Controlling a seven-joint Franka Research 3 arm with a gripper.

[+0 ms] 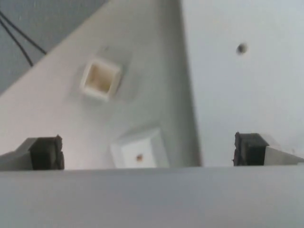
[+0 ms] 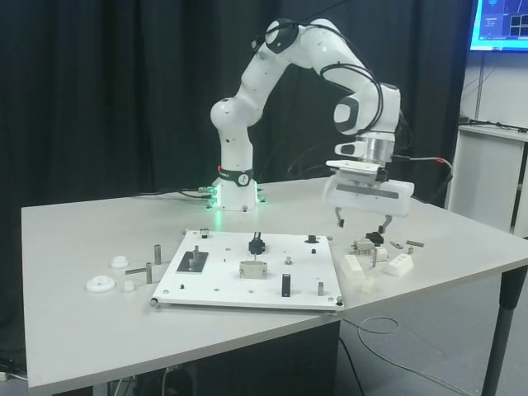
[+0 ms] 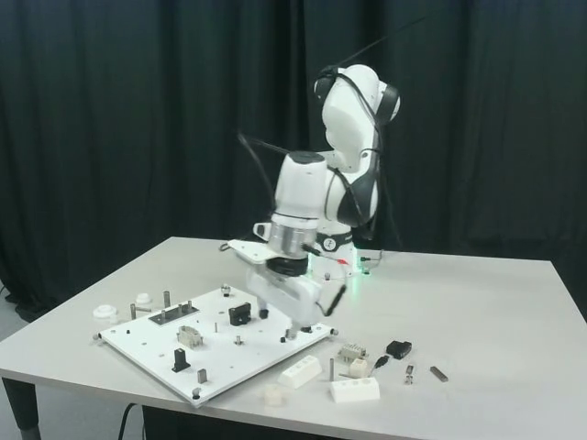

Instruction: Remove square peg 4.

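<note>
You have the grey table carrying the white arm, its base at about 12 o'clock from the white board. The gripper hangs above the board's 3 o'clock edge, jaws spread wide with nothing between them. In the wrist view the black fingertips stand far apart over the table beside the board's edge. Between them lies a white block, and near it a small hollow square peg, resting on the table off the board.
</note>
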